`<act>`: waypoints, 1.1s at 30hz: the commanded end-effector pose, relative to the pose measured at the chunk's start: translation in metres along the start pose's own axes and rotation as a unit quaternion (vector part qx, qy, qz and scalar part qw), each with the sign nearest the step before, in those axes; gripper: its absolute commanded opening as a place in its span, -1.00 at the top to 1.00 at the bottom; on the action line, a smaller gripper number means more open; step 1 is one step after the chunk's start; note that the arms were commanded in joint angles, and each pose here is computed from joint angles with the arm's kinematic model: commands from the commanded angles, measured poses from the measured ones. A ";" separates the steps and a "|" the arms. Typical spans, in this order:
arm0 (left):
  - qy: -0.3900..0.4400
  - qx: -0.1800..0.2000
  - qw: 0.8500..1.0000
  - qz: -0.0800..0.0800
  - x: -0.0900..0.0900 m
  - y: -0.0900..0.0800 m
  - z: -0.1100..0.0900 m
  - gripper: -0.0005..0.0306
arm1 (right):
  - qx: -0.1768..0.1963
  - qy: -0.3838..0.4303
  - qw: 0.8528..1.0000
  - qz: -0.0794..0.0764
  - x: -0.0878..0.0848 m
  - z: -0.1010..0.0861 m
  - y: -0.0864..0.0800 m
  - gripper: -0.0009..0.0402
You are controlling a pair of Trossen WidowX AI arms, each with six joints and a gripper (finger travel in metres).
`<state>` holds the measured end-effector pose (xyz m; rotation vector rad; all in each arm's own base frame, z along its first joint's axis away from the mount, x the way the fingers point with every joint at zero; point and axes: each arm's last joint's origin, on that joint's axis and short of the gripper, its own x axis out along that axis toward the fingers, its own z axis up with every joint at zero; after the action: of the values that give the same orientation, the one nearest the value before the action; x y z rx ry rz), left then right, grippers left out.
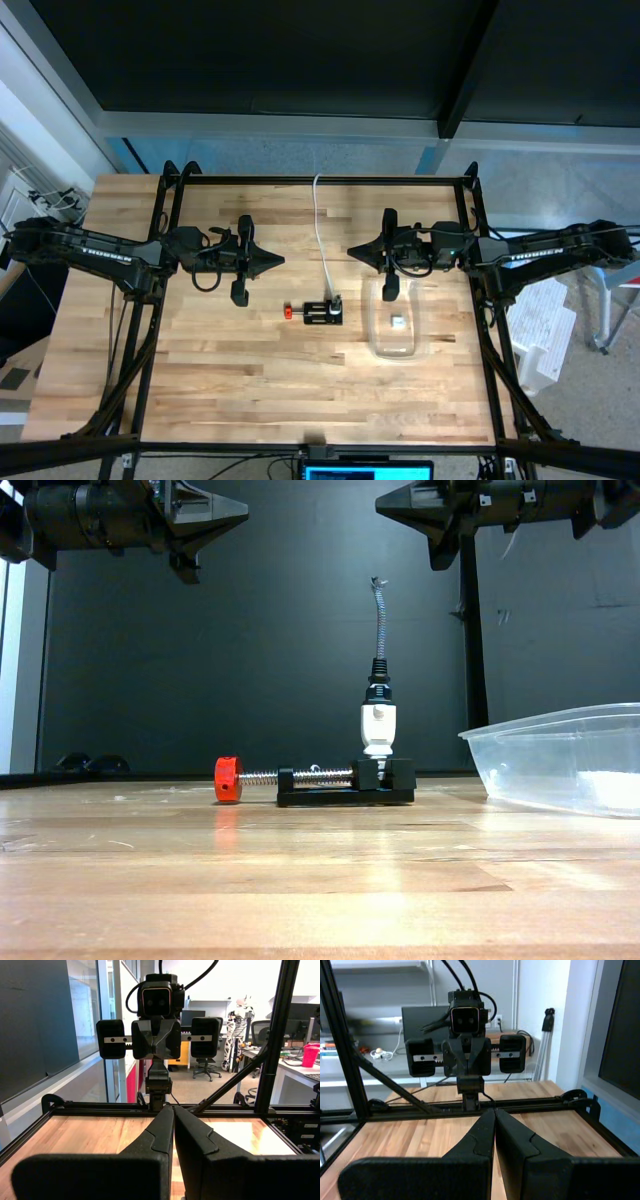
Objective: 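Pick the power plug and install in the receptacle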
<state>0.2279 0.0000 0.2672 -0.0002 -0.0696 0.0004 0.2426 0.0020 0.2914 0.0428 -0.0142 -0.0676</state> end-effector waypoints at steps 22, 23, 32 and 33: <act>0.000 0.000 1.000 0.000 0.000 0.000 0.000 0.96 | 0.014 -0.001 1.000 0.007 -0.011 -0.009 -0.001 0.96; 0.000 0.000 1.000 0.000 0.000 0.000 0.000 0.96 | 0.014 0.000 1.000 0.007 -0.011 -0.009 -0.001 0.96; 0.000 0.000 1.000 0.000 0.000 0.000 0.000 0.97 | 0.014 0.003 1.000 0.006 -0.011 -0.009 -0.001 0.96; 0.000 0.000 1.000 0.000 0.000 0.000 0.000 0.97 | 0.014 0.003 1.000 0.006 -0.011 -0.009 -0.001 0.96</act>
<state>0.2279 0.0000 0.2672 -0.0002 -0.0696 0.0008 0.2319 0.0025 0.2818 0.0715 -0.0101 -0.0546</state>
